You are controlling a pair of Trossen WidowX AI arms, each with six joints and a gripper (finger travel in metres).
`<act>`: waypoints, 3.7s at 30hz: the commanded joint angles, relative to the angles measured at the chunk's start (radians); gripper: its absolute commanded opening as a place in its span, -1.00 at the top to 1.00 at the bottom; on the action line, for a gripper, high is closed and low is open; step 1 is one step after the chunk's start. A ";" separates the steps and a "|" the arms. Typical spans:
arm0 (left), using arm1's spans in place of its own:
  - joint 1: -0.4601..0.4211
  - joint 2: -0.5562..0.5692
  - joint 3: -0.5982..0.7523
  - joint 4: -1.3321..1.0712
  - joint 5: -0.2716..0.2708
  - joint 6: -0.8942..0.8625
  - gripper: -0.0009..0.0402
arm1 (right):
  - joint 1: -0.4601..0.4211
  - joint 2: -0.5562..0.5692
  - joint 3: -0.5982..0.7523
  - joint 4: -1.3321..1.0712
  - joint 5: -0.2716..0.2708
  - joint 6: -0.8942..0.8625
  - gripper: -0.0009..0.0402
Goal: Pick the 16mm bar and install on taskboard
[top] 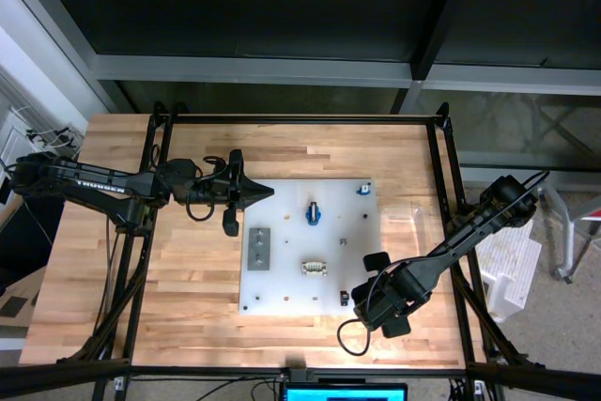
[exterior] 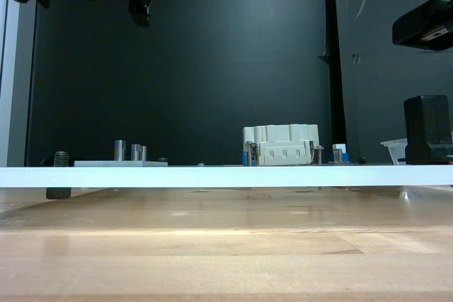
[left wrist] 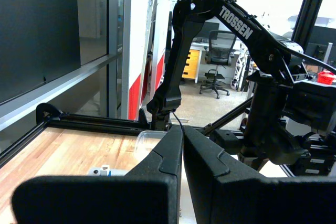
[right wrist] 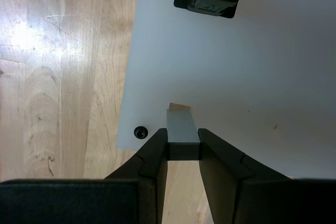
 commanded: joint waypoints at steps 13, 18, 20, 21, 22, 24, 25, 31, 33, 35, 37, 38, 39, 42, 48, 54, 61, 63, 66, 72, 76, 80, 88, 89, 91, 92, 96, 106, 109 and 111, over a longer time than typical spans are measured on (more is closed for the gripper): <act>0.000 0.000 0.000 0.000 0.000 0.000 0.96 | 0.001 0.000 0.002 -0.002 -0.009 0.012 0.96; 0.000 0.000 0.000 0.000 0.000 0.000 0.96 | 0.000 -0.008 0.033 -0.041 -0.008 0.013 0.96; 0.000 0.000 0.000 0.000 0.000 0.000 0.96 | 0.000 -0.010 0.044 -0.052 -0.008 0.018 0.96; 0.000 0.000 0.000 0.000 0.000 0.000 0.96 | 0.001 -0.011 0.048 -0.055 -0.008 0.022 0.96; 0.000 0.000 0.000 0.000 0.000 0.000 0.96 | 0.001 -0.013 0.050 -0.058 -0.008 0.030 0.96; 0.000 0.000 0.000 0.000 0.000 0.000 0.96 | 0.001 -0.014 0.050 -0.058 -0.008 0.038 0.96; 0.000 0.000 0.000 0.000 0.000 0.000 0.96 | 0.001 -0.014 0.050 -0.059 -0.008 0.039 0.96; 0.000 0.000 0.000 0.000 0.000 0.000 0.96 | 0.001 -0.016 0.050 -0.059 -0.008 0.066 0.96; 0.000 0.000 0.000 0.000 0.000 0.000 0.96 | 0.001 -0.016 0.050 -0.059 -0.008 0.081 0.96; 0.000 0.000 0.000 0.000 0.000 0.000 0.96 | 0.001 -0.015 0.050 -0.059 -0.008 0.094 0.96; 0.000 0.000 0.000 0.000 0.000 0.000 0.96 | 0.001 -0.012 0.049 -0.059 -0.007 0.111 0.96; 0.000 0.000 0.000 0.000 0.000 0.000 0.96 | 0.001 -0.011 0.048 -0.058 -0.006 0.122 0.96; 0.000 0.000 0.000 0.000 0.000 0.000 0.96 | 0.001 -0.008 0.048 -0.058 0.000 0.132 0.96; 0.000 0.000 0.000 0.000 0.000 0.000 0.96 | 0.000 -0.002 0.048 -0.053 0.001 0.145 0.96; 0.000 0.000 0.000 0.000 0.000 0.000 0.96 | 0.000 0.002 0.048 -0.046 0.002 0.168 0.96; 0.000 0.000 0.000 0.000 0.000 0.000 0.96 | 0.000 0.003 0.047 -0.045 0.001 0.181 0.96; 0.000 0.000 0.000 0.000 0.000 0.000 0.96 | 0.001 0.004 0.034 -0.031 0.002 0.197 0.96; 0.000 0.000 0.000 0.000 0.000 0.000 0.96 | 0.000 0.004 0.031 -0.029 0.002 0.204 0.96; 0.000 0.000 0.000 0.000 0.000 0.000 0.96 | 0.000 0.004 0.027 -0.024 0.003 0.204 0.96; 0.000 0.000 0.000 0.000 0.000 0.000 0.96 | 0.000 0.004 0.021 -0.020 0.005 0.203 0.96; 0.000 0.000 0.000 0.000 0.000 0.000 0.96 | 0.000 0.004 0.021 -0.020 0.022 0.203 0.96; 0.000 0.000 0.000 0.000 0.000 0.000 0.96 | 0.000 0.003 0.021 -0.019 0.023 0.203 0.96; 0.000 0.000 0.000 0.000 0.000 0.000 0.96 | 0.000 0.003 0.021 -0.019 0.021 0.203 0.96; 0.000 0.000 0.000 0.000 0.000 0.000 0.96 | 0.000 0.003 0.021 -0.019 0.021 0.203 0.96; 0.000 0.000 0.000 0.000 0.000 0.000 0.96 | 0.000 0.003 0.020 -0.020 0.017 0.203 0.96; 0.000 0.000 0.000 0.000 0.000 0.000 0.96 | 0.000 0.003 0.019 -0.019 0.017 0.203 0.96; 0.000 0.000 0.000 0.000 0.000 0.000 0.96 | 0.001 0.003 0.019 -0.019 0.017 0.203 0.96; 0.000 0.000 0.000 0.000 0.000 0.000 0.96 | 0.001 0.004 0.013 -0.007 0.017 0.203 0.96; 0.000 0.000 0.000 0.000 0.000 0.000 0.96 | 0.001 0.004 0.002 0.011 0.016 0.203 0.96; 0.000 0.000 0.000 0.000 0.000 0.000 0.96 | 0.001 0.004 -0.002 0.011 0.017 0.203 0.96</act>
